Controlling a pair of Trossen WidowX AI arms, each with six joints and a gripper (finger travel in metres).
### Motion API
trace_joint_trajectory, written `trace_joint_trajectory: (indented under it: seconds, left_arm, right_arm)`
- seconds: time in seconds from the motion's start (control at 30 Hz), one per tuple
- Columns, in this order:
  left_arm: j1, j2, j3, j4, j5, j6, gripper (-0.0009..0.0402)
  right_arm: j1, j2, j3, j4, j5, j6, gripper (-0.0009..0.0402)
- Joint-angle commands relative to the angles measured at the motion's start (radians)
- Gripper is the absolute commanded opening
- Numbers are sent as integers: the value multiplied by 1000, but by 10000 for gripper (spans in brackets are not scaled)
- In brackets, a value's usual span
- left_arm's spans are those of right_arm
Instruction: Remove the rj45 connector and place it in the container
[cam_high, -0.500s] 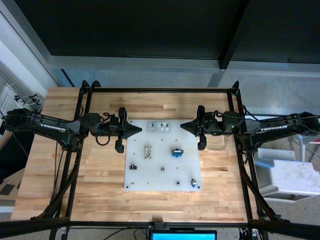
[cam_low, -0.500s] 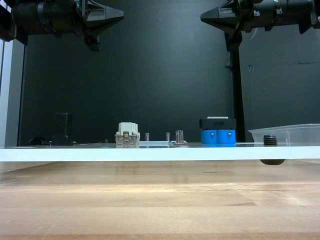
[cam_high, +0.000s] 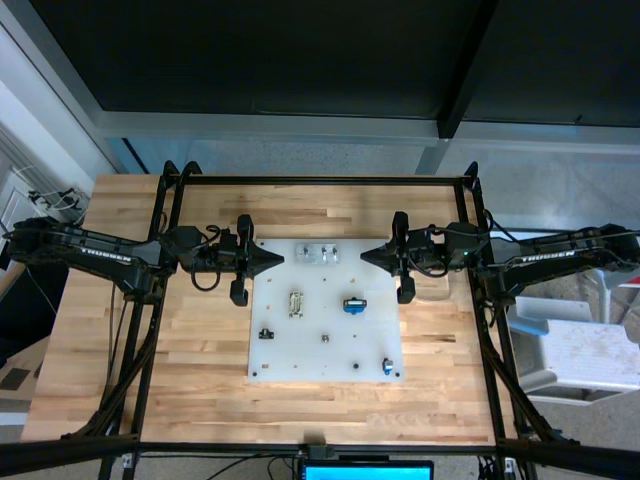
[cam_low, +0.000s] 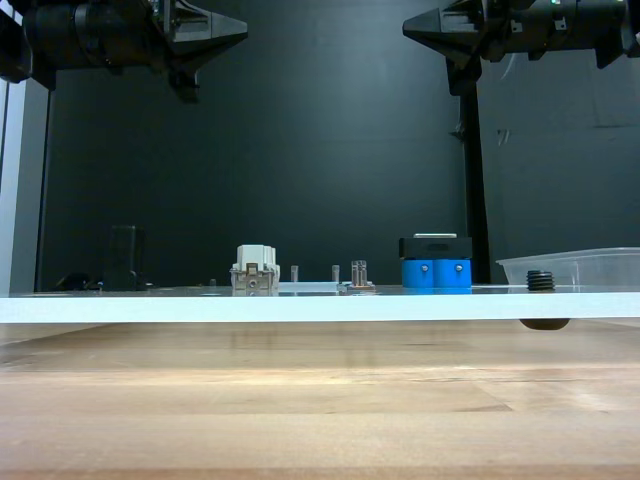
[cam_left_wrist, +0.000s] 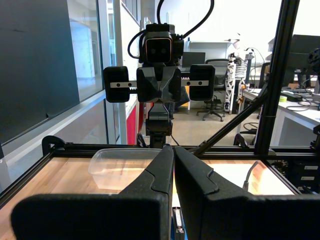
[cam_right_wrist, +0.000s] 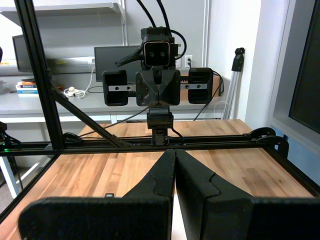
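Seen from above, a wooden worktop (cam_high: 200, 340) carries a flat white board (cam_high: 300, 350) at its centre, with a black robot arm reaching in from each side.

The left gripper (cam_high: 281, 259) hangs high above the board's far left corner, pointing right. It is clenched on nothing: in its own wrist view its two fingers (cam_left_wrist: 160, 170) press flat together.

On the board, from left to right, stand a beige upright connector (cam_high: 295, 304), a bright blue connector with black ends (cam_high: 352, 305), and the rj45 connector (cam_high: 386, 366). The rj45 connector is a tiny blue-and-whitish plug seated on a small black socket, near the board's near right corner, well apart from both grippers.

The right gripper (cam_high: 363, 256) hangs at the same height over the board's far right part, pointing left, tip to tip with the left one but well apart from it. It too is clenched and empty, its fingers (cam_right_wrist: 162, 172) meeting along their length.

The container (cam_high: 432, 288), a clear plastic tray, rests on the worktop just beside the board's right edge, beneath the right arm. Nothing can be seen inside it.
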Motion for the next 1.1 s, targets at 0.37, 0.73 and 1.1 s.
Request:
trace_joint_trajectory:
  seconds: [0.37,0.73,1.1]
  left_arm:
    - [0,0,0,0,0,0,1]
    - [0,0,0,0,0,0,1]
    - [0,0,0,0,0,0,1]
  right_arm:
    - [39,18,272,-613,11,32,0]
    - [113,87,471,-1094,36,50,0]
    - [193,95,533,-1350,38,134,0]
